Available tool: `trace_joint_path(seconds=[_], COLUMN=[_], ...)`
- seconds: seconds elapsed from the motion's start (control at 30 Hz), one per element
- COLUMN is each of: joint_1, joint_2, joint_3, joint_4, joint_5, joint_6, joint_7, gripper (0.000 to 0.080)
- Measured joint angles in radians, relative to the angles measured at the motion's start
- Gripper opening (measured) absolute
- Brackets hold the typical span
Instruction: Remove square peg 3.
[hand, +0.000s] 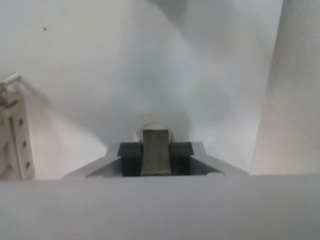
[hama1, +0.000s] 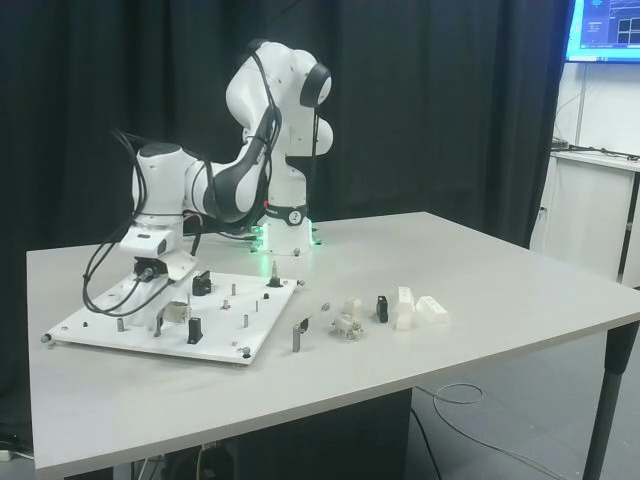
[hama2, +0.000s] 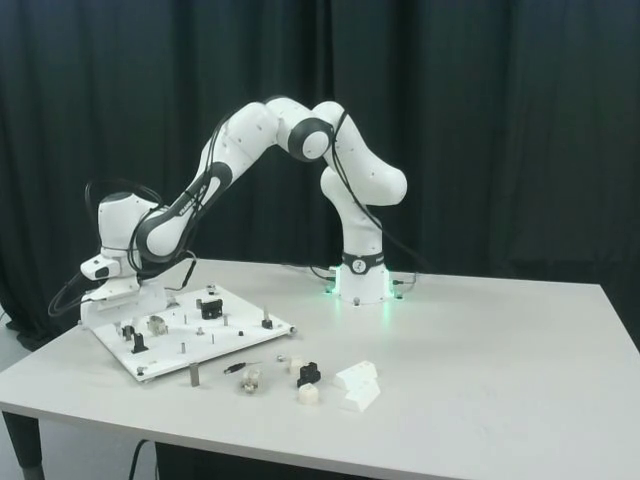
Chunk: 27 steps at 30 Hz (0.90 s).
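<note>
Room: black curtains hang behind a grey table (hama1: 480, 290); a lit screen shows at the upper corner in the first room view only.
Arm: the white Franka arm (hama2: 300, 135) reaches from its base, ringed with green light, down to the far end of the board.
Board: a white board (hama1: 110, 325) lies flat on the table, carrying small black blocks and thin upright pins.
Gripper: the gripper (hama1: 150, 275) stands low over the board's far end; in the wrist view its two black fingers (hand: 128, 159) sit clamped against either side of the peg.
Square peg 3: the peg (hand: 155, 152) is seen only in the wrist view, standing between the fingers over the white board surface; both room views hide it behind the hand.
Loose parts: white blocks (hama2: 357, 382), a black piece (hama2: 307, 374) and a thin upright pin (hama2: 193, 375) lie on the table beside the board, well apart from the gripper; the wrist view shows none of them.
</note>
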Motion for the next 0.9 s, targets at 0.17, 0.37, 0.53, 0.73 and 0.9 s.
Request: trace_joint_path(seconds=[0.17,0.37,0.53,0.73,0.9], joint_1=[0.002,0.004,0.004,0.004,0.004], joint_2=[-0.022,-0.057,-0.076,-0.085,-0.086], joint_3=[-0.006,-0.011,-0.016,-0.019,-0.02], joint_4=[0.0,0.0,0.0,0.0,0.0], joint_5=[-0.001,-0.003,-0.006,-0.007,-0.007], joint_6=[-0.026,-0.059,-0.076,-0.082,-0.083], joint_7=[0.0,0.0,0.0,0.0,0.0], gripper=[0.0114,0.0114,0.0114,0.0114,0.0114])
